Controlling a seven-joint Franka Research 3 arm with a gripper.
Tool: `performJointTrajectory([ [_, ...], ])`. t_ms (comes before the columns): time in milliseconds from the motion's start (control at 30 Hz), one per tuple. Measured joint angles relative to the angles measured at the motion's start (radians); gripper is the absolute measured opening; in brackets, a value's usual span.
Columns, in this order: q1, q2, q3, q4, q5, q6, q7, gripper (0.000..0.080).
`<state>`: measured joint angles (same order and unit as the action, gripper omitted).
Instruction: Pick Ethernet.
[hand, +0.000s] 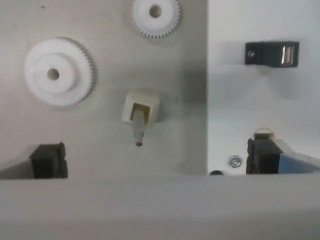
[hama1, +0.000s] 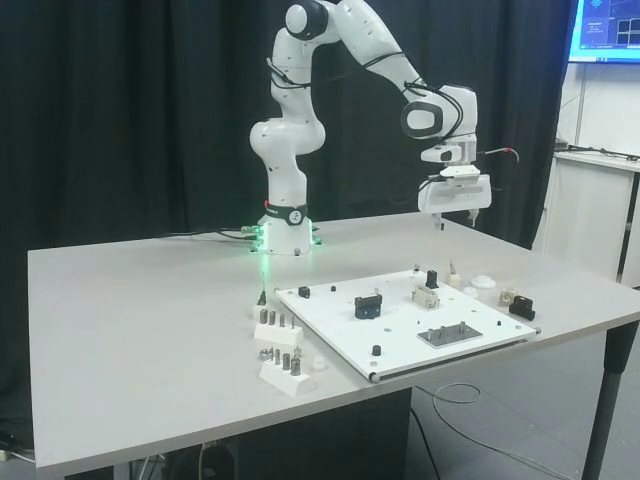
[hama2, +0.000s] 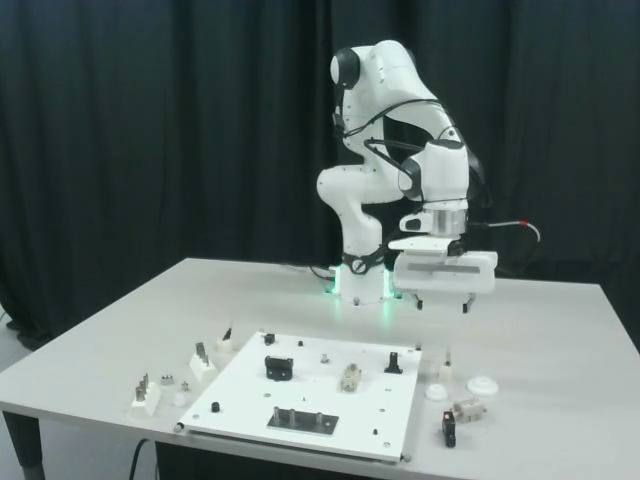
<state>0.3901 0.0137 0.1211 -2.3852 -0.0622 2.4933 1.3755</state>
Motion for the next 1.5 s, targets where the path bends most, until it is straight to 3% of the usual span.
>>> performJointTrajectory([
  [333,0.0,0.018,0.015,-0.025,0.001,0.053,0.025,0.08],
  [1033,0.0,0.14,0.033,-0.015,0.018,0.155,0.027,0.08],
  [1500,0.0,0.189,0.039,-0.011,0.024,0.191,0.028,0.08],
])
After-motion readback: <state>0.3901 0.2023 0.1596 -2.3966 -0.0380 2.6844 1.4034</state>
